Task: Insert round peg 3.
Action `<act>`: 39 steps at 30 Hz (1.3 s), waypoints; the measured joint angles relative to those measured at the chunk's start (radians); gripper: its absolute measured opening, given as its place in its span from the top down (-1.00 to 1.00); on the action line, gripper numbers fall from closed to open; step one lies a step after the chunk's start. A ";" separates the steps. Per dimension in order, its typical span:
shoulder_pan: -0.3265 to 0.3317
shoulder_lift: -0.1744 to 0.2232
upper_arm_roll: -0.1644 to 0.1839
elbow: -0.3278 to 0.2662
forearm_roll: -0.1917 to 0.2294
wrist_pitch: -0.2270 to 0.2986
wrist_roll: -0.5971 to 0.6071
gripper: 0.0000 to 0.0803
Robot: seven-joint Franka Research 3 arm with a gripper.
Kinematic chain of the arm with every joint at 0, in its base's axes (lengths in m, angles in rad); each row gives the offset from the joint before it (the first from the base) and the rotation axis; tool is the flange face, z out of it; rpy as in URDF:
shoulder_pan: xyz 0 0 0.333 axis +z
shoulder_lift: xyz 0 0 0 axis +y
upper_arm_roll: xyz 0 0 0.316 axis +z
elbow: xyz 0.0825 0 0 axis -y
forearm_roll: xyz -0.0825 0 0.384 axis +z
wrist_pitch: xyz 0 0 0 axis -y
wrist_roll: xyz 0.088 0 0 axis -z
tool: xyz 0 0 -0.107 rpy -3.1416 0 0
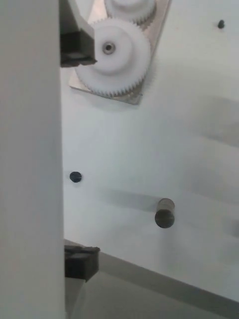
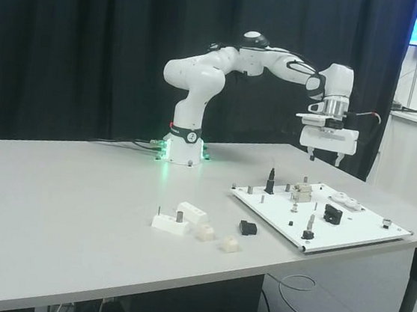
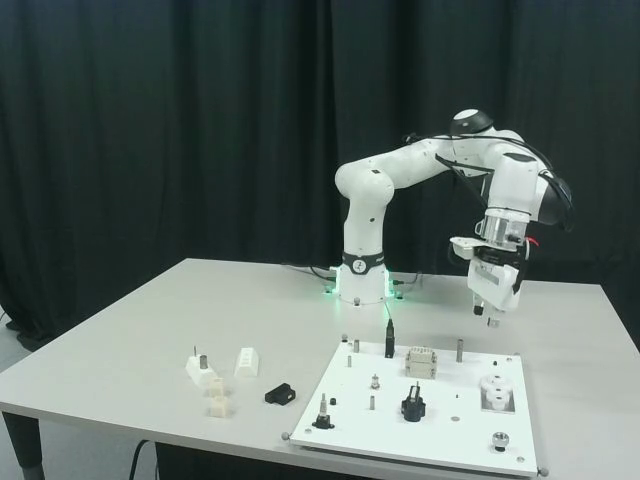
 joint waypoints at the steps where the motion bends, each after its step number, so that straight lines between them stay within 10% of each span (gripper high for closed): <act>1: 0.000 0.000 0.001 0.000 -0.001 0.000 0.001 -0.99; 39: -0.027 -0.014 0.065 -0.026 -0.010 0.061 0.036 -0.99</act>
